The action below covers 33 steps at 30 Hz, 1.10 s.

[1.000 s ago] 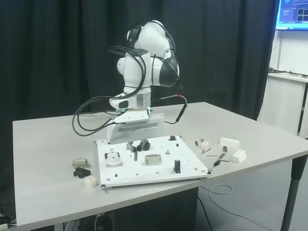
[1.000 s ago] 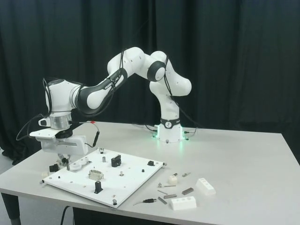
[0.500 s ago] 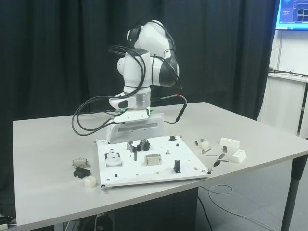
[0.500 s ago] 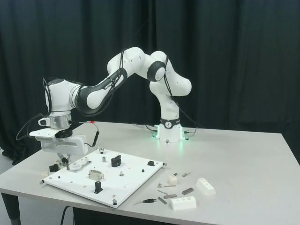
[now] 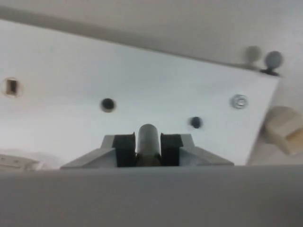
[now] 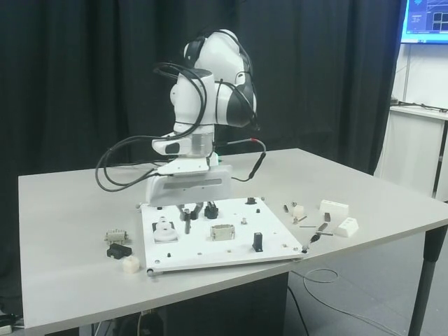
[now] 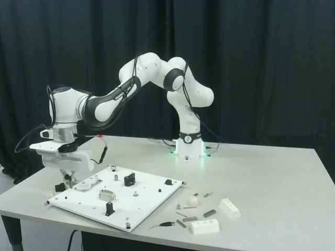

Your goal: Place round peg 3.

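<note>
A grey round peg stands upright between the black pads of my gripper, which is shut on it. Beneath it lies the white assembly board, with one dark round hole and a smaller one close by. In the first room view the gripper hangs over the board's left part, and the peg's lower end is just above the surface. The second room view shows the gripper at the board's far left end.
On the board stand a white round disc part, a grey connector and black fixtures. Loose pieces lie left of the board, with a white cube. White blocks and small pins lie to its right.
The arm has shifted toward the board's left end and risen slightly, carrying the peg with it. The gripper's hold on the peg is the same.
</note>
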{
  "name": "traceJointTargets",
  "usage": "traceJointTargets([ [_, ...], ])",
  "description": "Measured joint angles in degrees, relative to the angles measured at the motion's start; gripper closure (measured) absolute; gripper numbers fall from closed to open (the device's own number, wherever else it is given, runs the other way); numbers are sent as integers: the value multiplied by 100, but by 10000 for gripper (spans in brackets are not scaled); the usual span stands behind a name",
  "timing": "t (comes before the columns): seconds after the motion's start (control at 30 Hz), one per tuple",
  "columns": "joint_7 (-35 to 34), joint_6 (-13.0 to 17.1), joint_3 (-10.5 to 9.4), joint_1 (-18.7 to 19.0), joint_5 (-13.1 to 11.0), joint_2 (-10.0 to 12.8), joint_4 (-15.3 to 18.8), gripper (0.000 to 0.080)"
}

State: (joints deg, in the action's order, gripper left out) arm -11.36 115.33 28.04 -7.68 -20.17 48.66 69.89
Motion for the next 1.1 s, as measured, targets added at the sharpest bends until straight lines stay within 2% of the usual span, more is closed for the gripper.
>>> traceJointTargets([
  [0.33,364,371,79,-248,202,41,0,696],
  [0.7,970,689,71,-759,194,80,0,696],
  [0.9,1278,890,42,-1014,16,147,-4,696],
  [1.1,1667,1156,11,-1233,-339,301,-27,696],
])
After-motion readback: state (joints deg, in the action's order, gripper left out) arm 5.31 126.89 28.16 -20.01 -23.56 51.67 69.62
